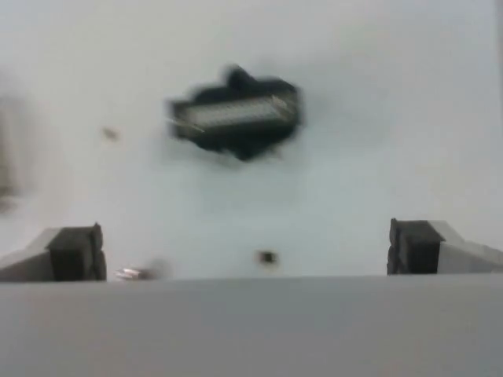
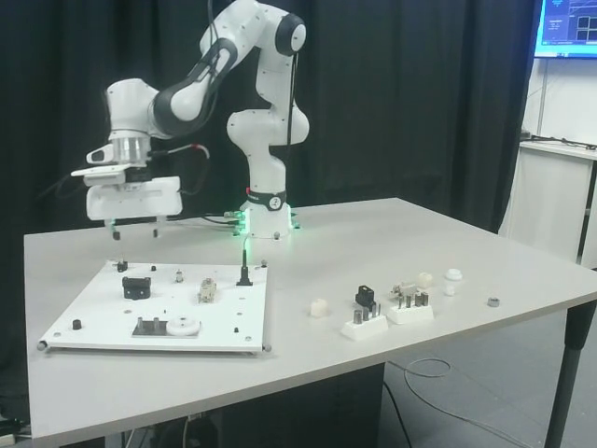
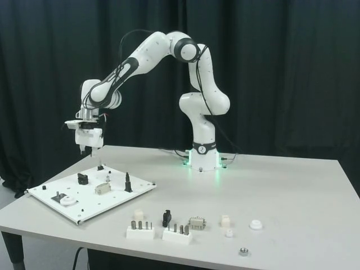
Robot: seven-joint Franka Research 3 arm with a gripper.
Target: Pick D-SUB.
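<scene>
Grey table (image 2: 466,271) is filling the foreground of both room views, lower half of each frame. White arm (image 2: 252,56) is reaching from its base at centre toward the left of the frame. White board (image 2: 103,327) is lying flat on the table at lower left, carrying several small parts. Gripper (image 1: 244,251) is hanging above the board, clear of it, fingers (image 1: 75,253) spread wide and holding nothing. Black connector (image 1: 236,114) with a grey face is sitting on the board; in the wrist view it is showing in the upper middle of the frame, apart from both fingers. Loose small parts (image 2: 387,303) are resting at lower right of the table.
</scene>
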